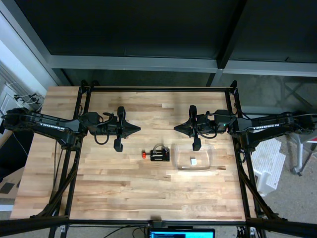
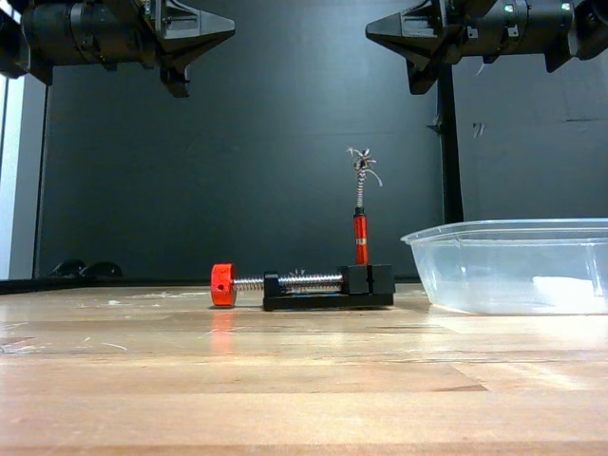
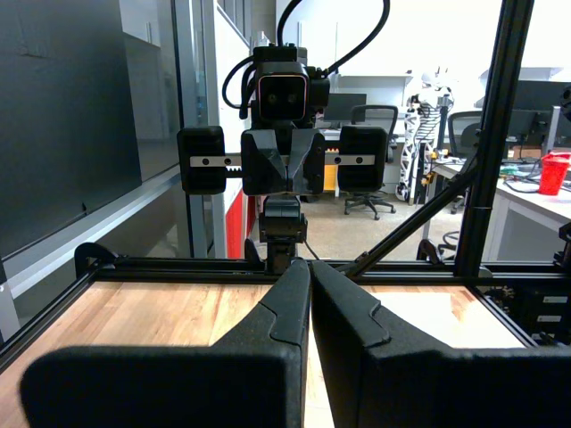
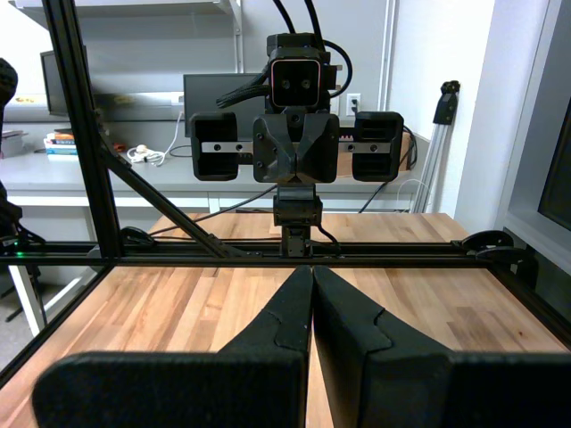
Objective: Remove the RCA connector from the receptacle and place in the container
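Reddish RCA connector upright in receptacle, left tool and right tool closed above.

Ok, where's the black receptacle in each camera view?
High view: receptacle mid-picture, left of the container.
Low view: receptacle centre, container at its right.
Left wrist view: absent; left tool shut, raised above the table.
Right wrist view: absent; right tool shut, raised likewise.
Shared landmark: the container.

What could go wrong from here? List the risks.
Both grippers hang high and shut, the left gripper and the right gripper; coming down without opening could knock the thin plug. The plug stands upright in the small black clamp, which may lift with it. The clear tray sits close beside and could get nudged.
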Controlling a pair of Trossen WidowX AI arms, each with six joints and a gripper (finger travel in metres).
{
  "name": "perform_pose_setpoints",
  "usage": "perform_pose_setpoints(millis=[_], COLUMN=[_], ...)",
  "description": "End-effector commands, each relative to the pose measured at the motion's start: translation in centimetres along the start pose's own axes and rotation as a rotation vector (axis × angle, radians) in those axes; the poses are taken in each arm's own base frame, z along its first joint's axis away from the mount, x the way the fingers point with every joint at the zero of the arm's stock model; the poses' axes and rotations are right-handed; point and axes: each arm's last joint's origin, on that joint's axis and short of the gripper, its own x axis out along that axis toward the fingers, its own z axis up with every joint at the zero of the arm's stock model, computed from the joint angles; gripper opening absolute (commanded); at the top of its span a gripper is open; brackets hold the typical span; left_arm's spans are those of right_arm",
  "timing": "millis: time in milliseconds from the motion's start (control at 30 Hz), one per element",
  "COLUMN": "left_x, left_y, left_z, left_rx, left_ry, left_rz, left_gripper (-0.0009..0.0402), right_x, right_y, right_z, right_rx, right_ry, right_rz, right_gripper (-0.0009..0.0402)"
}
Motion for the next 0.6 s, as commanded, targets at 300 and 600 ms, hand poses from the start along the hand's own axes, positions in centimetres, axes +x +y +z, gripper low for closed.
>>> perform_pose_setpoints(millis=[300,600], left_x=[0.0,0.0], left_y=[0.0,0.0], left_z=[0.0,0.0], left_rx=[0.000,0.000], left_ry=[0.000,0.000], left_rz=[0.000,0.000], left_gripper=[0.0000,0.0000], right_x=[0.3,0.7], right_y=[0.1,1.1], right_z=[0.4,1.2], right_rx=[0.049,0.061], right_ry=[0.149,0.576], right_rz=[-0.003,-0.006], right_gripper=[0.0000,0.0000])
